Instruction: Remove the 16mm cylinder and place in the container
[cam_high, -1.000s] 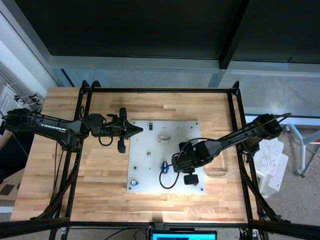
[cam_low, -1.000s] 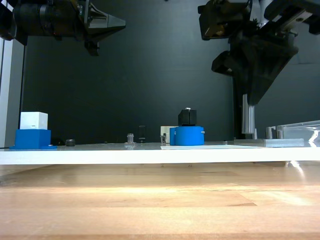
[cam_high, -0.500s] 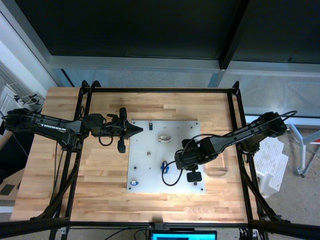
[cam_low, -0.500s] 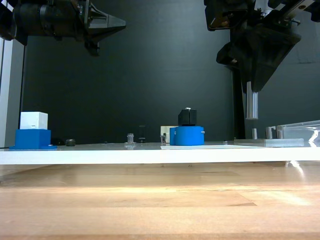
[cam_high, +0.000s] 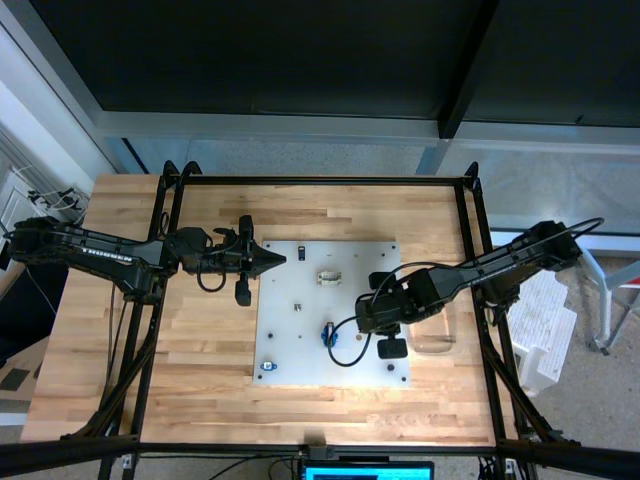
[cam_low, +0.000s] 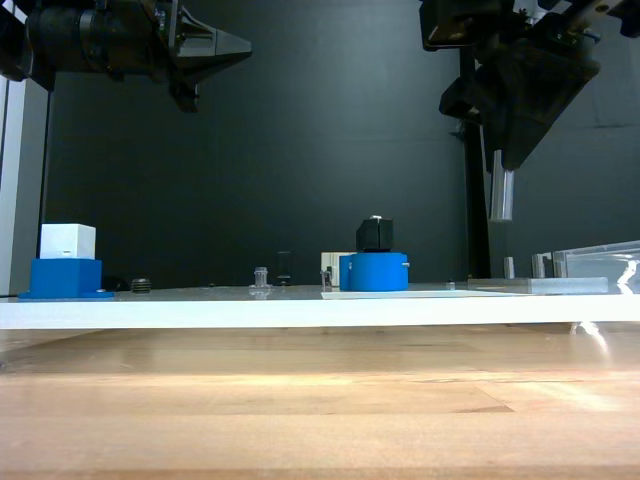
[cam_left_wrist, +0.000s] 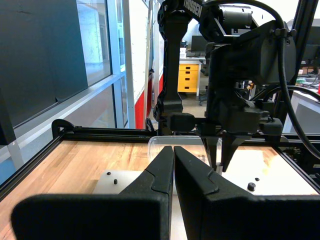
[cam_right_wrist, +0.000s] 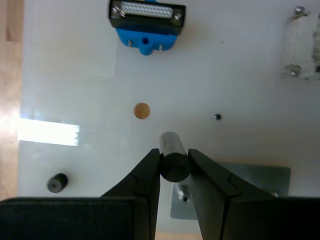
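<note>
Grip on, high up.
Right tool (cam_right_wrist: 174, 152) clamps the 16mm cylinder (cam_low: 501, 196) upright over the white board (cam_high: 300, 340), near the container (cam_high: 440, 349); left tool (cam_left_wrist: 173, 150), fingers together, hovers at the board's left edge.

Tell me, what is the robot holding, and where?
The right hand, above the board, grips the 16mm cylinder by its top end. The left hand, by the board's left edge, holds nothing.

Matte black arms (cam_high: 130, 262), white TROSSEN lettering (cam_high: 103, 256), looped black cables (cam_high: 340, 352) and a wedge-fingered left gripper (cam_left_wrist: 173, 155) and right gripper (cam_right_wrist: 174, 159) are seen.
</note>
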